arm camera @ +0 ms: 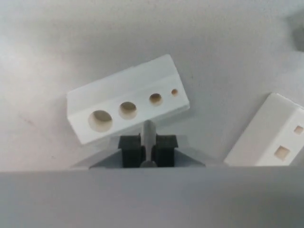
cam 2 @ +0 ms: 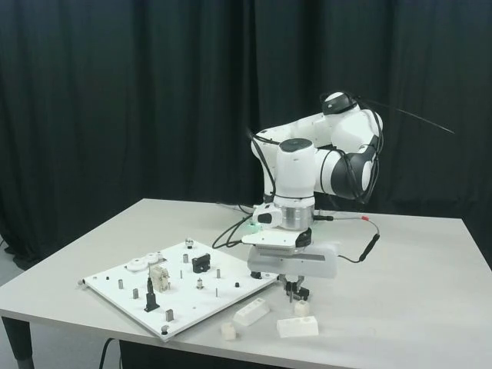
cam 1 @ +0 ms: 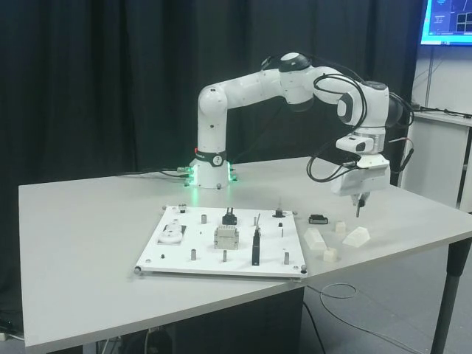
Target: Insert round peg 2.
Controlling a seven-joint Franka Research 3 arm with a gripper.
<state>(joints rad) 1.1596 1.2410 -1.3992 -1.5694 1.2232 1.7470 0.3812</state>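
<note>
Black fingers (arm camera: 148, 151) clamped on grey peg (arm camera: 149, 137)

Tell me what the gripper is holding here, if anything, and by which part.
The gripper holds a grey round peg, clamped by its upper end between the black fingers; the free end points down toward the white block with round holes.

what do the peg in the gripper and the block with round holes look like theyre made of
Round peg: grey with a smooth, faintly shiny face, so probably metal, though grey plastic is possible. Block with four round holes: matte white with crisp edges and slightly darker hole walls, likely moulded or printed plastic. The gripper pads look like black plastic or rubber.
</note>
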